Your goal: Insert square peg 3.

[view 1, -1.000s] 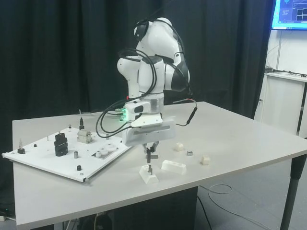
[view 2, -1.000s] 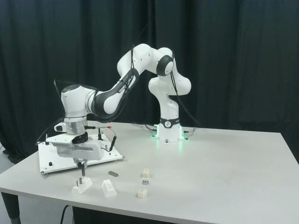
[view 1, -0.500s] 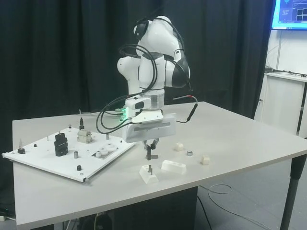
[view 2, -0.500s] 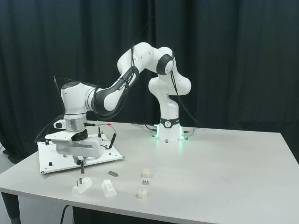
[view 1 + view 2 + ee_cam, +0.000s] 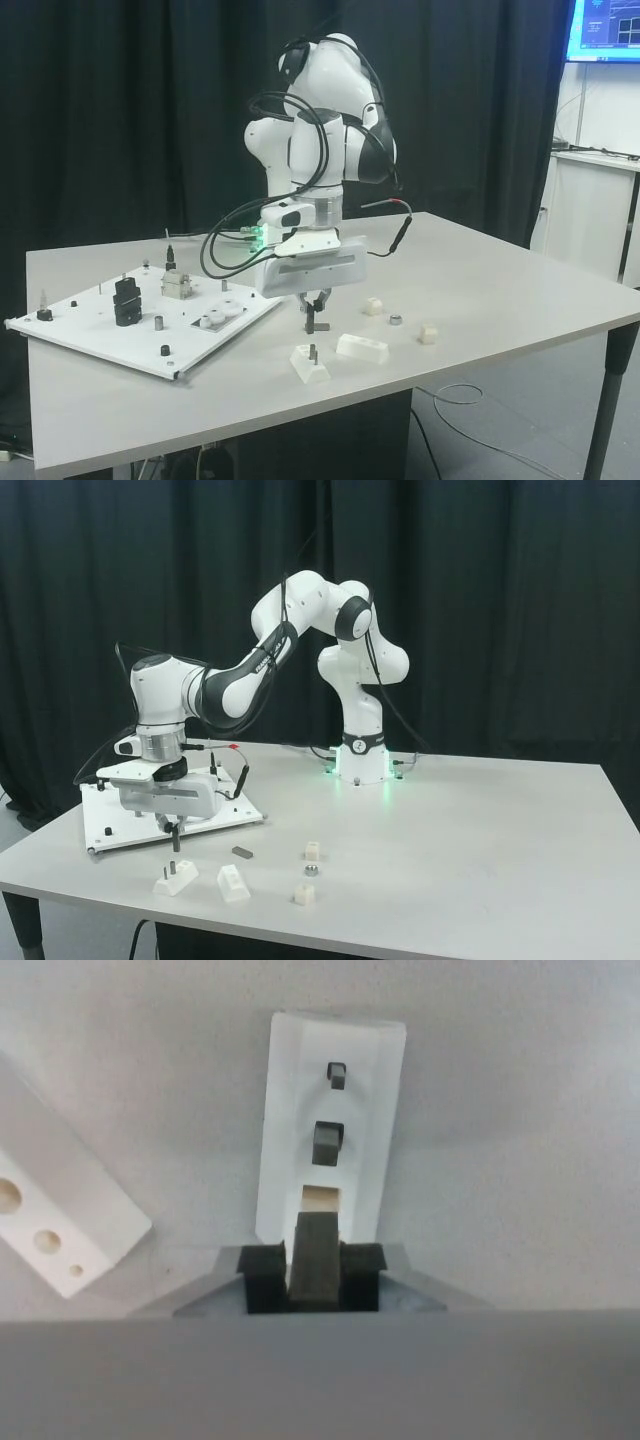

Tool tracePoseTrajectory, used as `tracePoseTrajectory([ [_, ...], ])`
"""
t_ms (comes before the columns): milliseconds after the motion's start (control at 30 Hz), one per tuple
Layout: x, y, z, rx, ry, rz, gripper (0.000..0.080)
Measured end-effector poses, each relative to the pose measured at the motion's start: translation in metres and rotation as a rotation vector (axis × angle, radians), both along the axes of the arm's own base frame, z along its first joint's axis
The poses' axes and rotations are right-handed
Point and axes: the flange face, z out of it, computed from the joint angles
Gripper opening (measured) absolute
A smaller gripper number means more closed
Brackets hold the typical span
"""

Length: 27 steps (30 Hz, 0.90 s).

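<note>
Wrist view first: the gripper [image 5: 312, 1275] is clenched on a dark square peg [image 5: 315, 1260], black fingers [image 5: 262, 1278] pressing it from both sides. Just past the peg's tip lies a white block [image 5: 335, 1125] with three square sockets in a row. The two farther sockets each carry a small dark peg; the nearest one, at the tip of the held peg, is open. A second white block [image 5: 55, 1215] with round holes lies apart from it on the grey table [image 5: 520, 1160].

Over to the first room view: the white arm [image 5: 320, 120] bends down over the front of the table [image 5: 500, 280]. The gripper [image 5: 313, 318] hangs with the peg [image 5: 312, 325] pointing down, above the socket block [image 5: 309, 363] and not touching it. At three o'clock of that block sits the other white block [image 5: 362, 348]. A white board [image 5: 140, 315] of fixtures lies at nine o'clock, well apart.

Second room view now: the gripper [image 5: 173, 832] holds the peg [image 5: 174, 838] clear above the socket block [image 5: 175, 878], which sits near the table's front edge. The second block [image 5: 233, 883] lies just beside it at three o'clock, and the board [image 5: 170, 815] is behind the gripper at twelve.
</note>
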Motion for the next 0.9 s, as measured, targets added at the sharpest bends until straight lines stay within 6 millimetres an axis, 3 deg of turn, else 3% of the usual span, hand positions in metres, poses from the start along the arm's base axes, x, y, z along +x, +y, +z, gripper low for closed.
tracePoseTrajectory([
  [533, -0.001, -0.003, 0.005, -0.030, 0.012, 0.058, 0.0108],
  [900, -0.017, -0.022, 0.019, -0.073, 0.087, 0.091, 0.0108],
])
